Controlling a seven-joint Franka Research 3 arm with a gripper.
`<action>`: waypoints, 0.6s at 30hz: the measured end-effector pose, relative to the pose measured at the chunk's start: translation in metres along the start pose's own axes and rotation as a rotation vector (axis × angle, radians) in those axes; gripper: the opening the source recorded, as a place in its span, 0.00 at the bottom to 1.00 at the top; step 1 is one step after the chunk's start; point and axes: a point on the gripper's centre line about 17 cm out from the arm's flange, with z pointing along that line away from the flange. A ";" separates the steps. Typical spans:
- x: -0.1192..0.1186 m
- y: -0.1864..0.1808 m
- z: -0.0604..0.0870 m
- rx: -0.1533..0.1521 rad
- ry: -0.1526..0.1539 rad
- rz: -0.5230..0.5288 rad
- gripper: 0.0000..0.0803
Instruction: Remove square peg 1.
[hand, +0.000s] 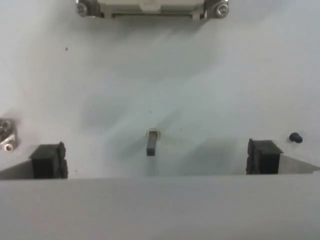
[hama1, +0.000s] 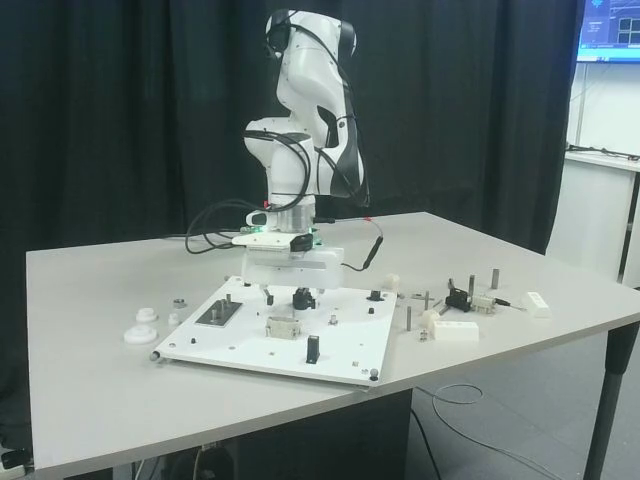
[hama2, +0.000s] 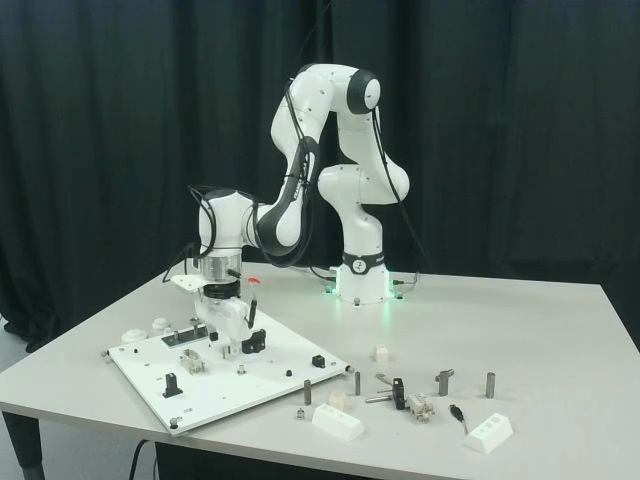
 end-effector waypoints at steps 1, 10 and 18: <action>0.000 0.001 0.000 -0.001 0.000 0.001 1.00; 0.002 0.010 -0.001 -0.006 -0.005 0.014 1.00; 0.000 0.009 -0.002 -0.010 -0.027 0.001 1.00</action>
